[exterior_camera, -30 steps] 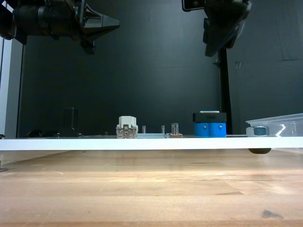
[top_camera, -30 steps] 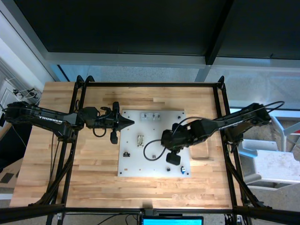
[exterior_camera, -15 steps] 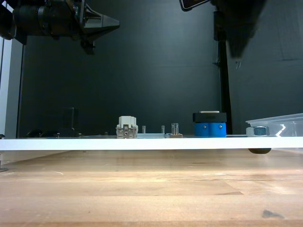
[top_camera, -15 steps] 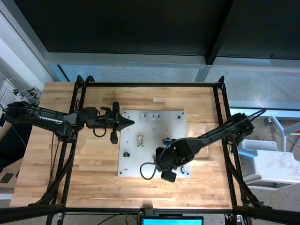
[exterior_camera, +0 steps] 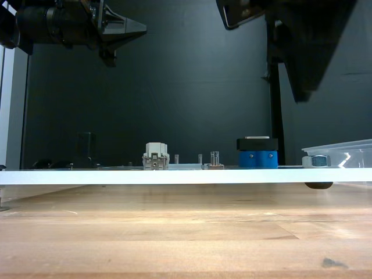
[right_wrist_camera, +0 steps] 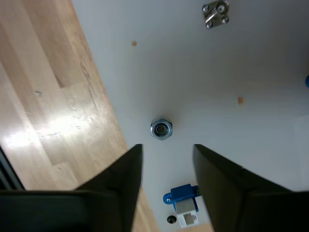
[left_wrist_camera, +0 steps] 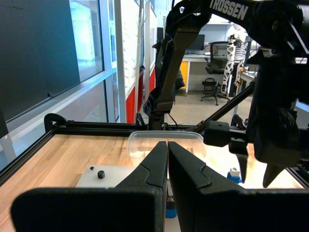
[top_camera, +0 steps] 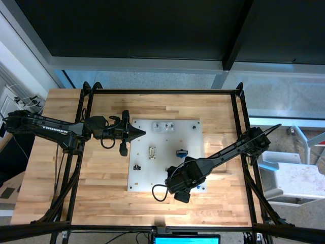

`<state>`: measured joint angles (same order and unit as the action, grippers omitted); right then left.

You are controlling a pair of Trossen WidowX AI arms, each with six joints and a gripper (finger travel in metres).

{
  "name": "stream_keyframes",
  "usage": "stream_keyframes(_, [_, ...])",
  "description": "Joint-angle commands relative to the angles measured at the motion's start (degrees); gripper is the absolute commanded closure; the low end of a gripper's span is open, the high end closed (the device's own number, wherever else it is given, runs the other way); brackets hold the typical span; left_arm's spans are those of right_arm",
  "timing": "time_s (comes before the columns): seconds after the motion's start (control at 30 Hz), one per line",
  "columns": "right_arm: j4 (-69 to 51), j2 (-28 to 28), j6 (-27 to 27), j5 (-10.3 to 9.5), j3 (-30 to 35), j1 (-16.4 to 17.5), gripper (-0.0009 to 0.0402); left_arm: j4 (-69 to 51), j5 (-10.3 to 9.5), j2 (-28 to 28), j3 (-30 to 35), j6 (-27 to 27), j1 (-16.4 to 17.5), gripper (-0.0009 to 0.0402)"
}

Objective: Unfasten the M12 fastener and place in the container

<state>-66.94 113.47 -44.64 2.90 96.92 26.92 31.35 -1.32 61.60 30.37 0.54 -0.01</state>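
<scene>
Silver M12 fastener (right_wrist_camera: 161,129) sits on its stud, lower right of the board (top_camera: 144,179); right gripper (right_wrist_camera: 166,146) has swung above it, jaws wide, poised to grip. Left gripper (top_camera: 143,133) hangs centre-left, jaws together.

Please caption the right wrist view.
Open right gripper above nut on board; left gripper, unseen here, over board's left edge.

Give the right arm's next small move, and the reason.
Probably lower toward the nut. The right gripper hangs high over the white board, and the M12 nut is lined up below its open jaws, untouched. The left gripper hovers shut by the board's left edge.
</scene>
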Motion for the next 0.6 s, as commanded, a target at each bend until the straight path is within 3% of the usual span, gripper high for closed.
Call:
stream_keyframes(0.03, [0.22, 0.81, 0.07, -0.13, -0.48, 0.04, 0.0186, 0.00, 0.00, 0.00, 0.00, 0.00, 0.00, 0.0393])
stream_keyframes(0.2, [2.56, 1.31, 1.38, 0.00, -2.03, 0.02, 0.0157, 0.02, 0.02, 0.00, 0.00, 0.00, 0.00, 0.0393])
stream_keyframes(0.6, [7.02, 1.40, 3.10, 0.02, -6.80, -0.07, 0.0162, 0.00, 0.02, 0.00, 0.00, 0.02, 0.00, 0.0393])
